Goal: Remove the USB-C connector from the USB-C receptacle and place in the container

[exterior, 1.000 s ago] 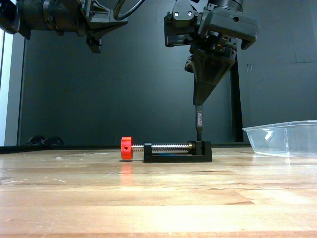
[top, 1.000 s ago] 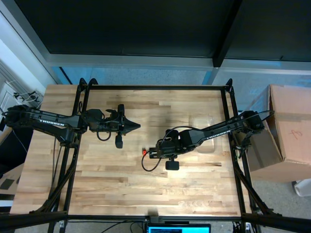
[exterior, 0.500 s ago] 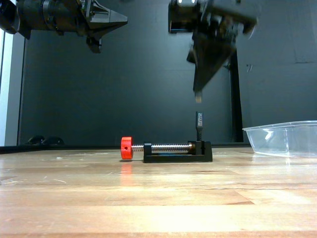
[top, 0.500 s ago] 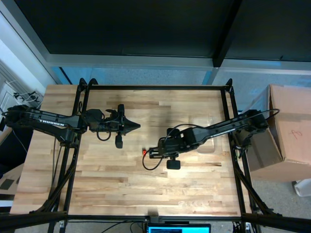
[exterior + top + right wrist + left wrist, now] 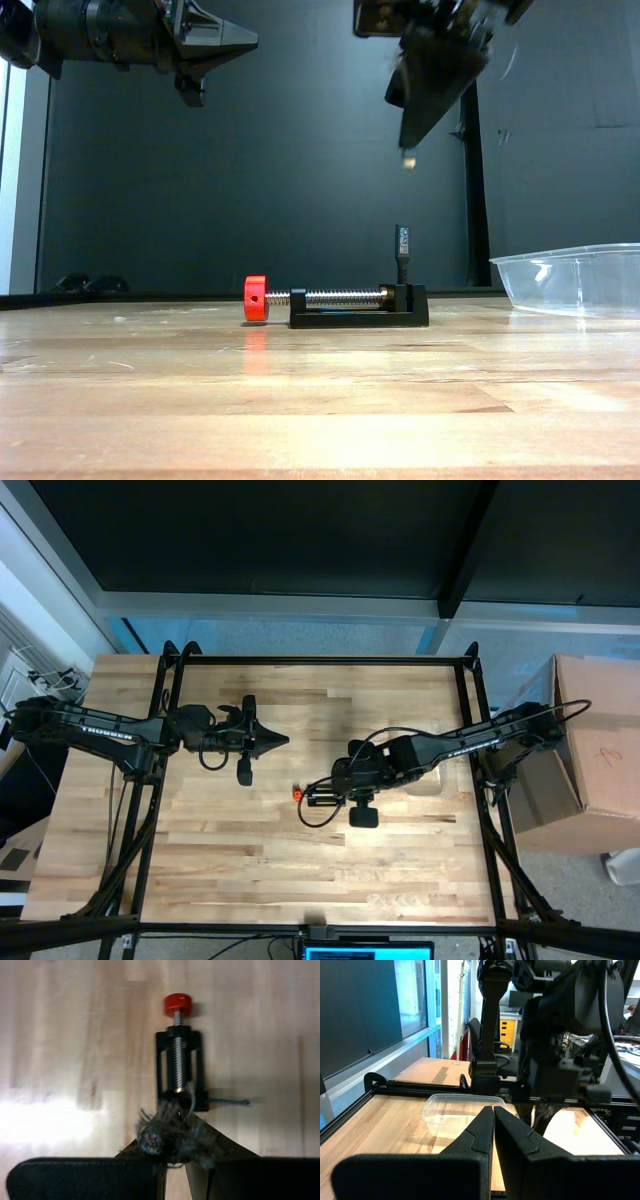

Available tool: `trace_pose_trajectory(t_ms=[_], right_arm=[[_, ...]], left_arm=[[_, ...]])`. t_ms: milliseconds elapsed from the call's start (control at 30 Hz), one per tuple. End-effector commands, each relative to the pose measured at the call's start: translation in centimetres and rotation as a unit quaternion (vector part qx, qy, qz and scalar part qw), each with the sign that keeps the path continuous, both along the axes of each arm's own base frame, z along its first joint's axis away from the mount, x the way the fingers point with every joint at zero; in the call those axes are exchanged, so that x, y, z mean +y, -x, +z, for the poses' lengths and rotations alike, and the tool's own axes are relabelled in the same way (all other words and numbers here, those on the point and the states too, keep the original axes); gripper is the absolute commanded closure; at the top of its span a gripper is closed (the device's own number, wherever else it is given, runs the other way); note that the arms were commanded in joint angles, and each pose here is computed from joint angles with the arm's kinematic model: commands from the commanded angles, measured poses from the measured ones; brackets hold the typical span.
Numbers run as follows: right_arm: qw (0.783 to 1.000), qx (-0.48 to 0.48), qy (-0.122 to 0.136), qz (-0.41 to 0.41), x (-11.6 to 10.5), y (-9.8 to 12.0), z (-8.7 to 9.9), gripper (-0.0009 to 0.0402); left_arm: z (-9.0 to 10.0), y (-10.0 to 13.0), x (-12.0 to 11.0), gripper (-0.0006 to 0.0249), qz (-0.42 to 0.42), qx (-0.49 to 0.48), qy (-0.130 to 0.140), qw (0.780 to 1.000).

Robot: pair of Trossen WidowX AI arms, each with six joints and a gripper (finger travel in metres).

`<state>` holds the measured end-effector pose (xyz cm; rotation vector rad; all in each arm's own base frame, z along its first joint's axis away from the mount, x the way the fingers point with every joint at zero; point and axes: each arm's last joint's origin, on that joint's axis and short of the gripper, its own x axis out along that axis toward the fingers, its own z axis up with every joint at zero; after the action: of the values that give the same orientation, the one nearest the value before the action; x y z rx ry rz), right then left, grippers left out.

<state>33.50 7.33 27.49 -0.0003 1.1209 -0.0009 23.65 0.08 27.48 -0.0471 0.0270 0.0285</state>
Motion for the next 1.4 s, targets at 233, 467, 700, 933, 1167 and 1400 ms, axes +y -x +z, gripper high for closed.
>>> trace_pose_trajectory(t_ms=[233, 467, 700, 933, 1167, 1400], right_arm=[[1.000, 0.028, 0.012, -0.002, -2.9, 0.4, 0.3, 0.0393], [0.999, 0.038, 0.025, -0.012, -5.5, 1.1, 0.9, 0.0393], [0.998, 0.050, 0.029, -0.032, -7.7, 3.0, 0.6, 0.0393], [0.996, 0.070, 0.030, -0.043, -8.4, 5.6, -0.9, 0.0393], [0.995, 0.083, 0.028, -0.047, -8.4, 6.3, -2.9, 0.0393], [0.996, 0.069, 0.027, -0.049, -8.5, 6.1, -3.4, 0.0393]], left_arm=[[0.0, 0.0, 0.0, 0.0243, 0.000, -0.002, 0.000, 1.000], [0.0, 0.0, 0.0, 0.0243, 0.000, -0.001, 0.000, 1.000], [0.0, 0.0, 0.0, 0.0243, 0.000, -0.001, 0.000, 1.000], [0.0, 0.0, 0.0, 0.0243, 0.000, 0.000, 0.000, 1.000], [0.0, 0.0, 0.0, 0.0243, 0.000, 0.000, 0.000, 1.000], [0.0, 0.0, 0.0, 0.0243, 0.000, 0.000, 0.000, 1.000]])
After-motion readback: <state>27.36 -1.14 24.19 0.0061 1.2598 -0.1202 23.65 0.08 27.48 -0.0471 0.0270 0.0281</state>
